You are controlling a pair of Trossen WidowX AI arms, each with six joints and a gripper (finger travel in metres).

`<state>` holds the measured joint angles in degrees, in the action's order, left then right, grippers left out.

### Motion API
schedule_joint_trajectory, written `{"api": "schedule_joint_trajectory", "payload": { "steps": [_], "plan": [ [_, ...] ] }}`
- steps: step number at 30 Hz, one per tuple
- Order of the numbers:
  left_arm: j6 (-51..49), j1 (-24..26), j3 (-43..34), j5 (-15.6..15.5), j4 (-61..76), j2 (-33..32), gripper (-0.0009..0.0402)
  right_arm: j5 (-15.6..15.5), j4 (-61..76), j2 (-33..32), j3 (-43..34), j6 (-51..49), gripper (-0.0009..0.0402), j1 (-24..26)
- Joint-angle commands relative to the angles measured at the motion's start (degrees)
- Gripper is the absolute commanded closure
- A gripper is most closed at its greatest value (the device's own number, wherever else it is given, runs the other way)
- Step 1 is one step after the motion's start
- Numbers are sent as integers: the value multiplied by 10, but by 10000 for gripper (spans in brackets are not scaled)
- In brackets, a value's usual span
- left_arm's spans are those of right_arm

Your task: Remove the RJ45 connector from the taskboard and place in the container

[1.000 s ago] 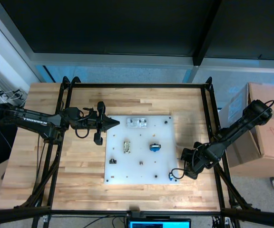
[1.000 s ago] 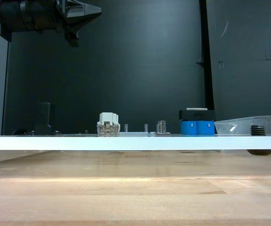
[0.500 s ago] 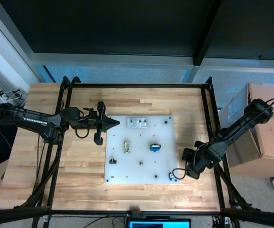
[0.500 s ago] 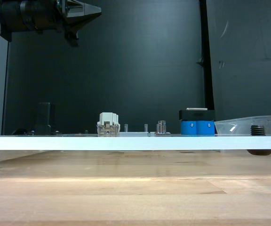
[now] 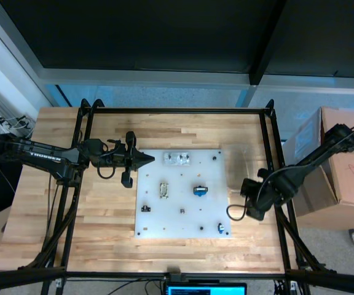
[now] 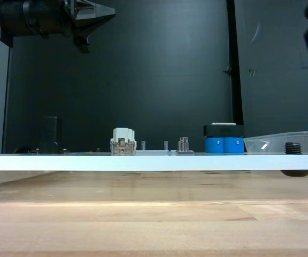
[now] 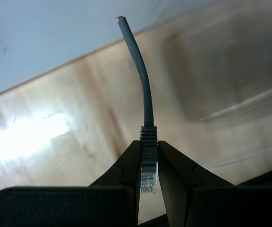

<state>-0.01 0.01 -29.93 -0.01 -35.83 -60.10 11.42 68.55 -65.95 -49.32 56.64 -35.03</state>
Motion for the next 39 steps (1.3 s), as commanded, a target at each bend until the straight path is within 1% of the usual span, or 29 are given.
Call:
{"api": "schedule_joint_trajectory", "payload": {
  "steps": [1, 4, 5, 8, 10, 13, 20, 23, 25, 27, 31, 36, 39],
  "plan": [
    [0, 0, 0, 0, 0, 0, 393, 13, 10, 20, -4, -44, 393, 48],
    [0, 0, 0, 0, 0, 0, 393, 13, 7, 33, 7, -97, 393, 99],
    [0, 0, 0, 0, 0, 0, 393, 17, 6, 35, 12, -112, 393, 115],
    [0, 0, 0, 0, 0, 0, 393, 40, 1, 36, 27, -155, 392, 158],
    [0, 0, 0, 0, 0, 0, 393, 41, -11, 36, 36, -181, 381, 179],
    [0, 0, 0, 0, 0, 0, 393, 41, -33, 36, 50, -201, 338, 194],
    [0, 0, 0, 0, 0, 0, 393, 41, -48, 36, 66, -196, 204, 196],
    [0, 0, 0, 0, 0, 0, 393, 40, -48, 36, 65, -196, 163, 196],
    [0, 0, 0, 0, 0, 0, 393, 41, -47, 37, 58, -197, 147, 196],
    [0, 0, 0, 0, 0, 0, 393, 41, -48, 40, 46, -203, 142, 196],
    [0, 0, 0, 0, 0, 0, 393, 38, -56, 42, 10, -238, 148, 195],
    [0, 0, 0, 0, 0, 0, 393, 39, -103, 48, -23, -293, 180, 195],
    [0, 0, 0, 0, 0, 0, 393, 38, -181, 64, -21, -362, 208, 196]
  ]
}}
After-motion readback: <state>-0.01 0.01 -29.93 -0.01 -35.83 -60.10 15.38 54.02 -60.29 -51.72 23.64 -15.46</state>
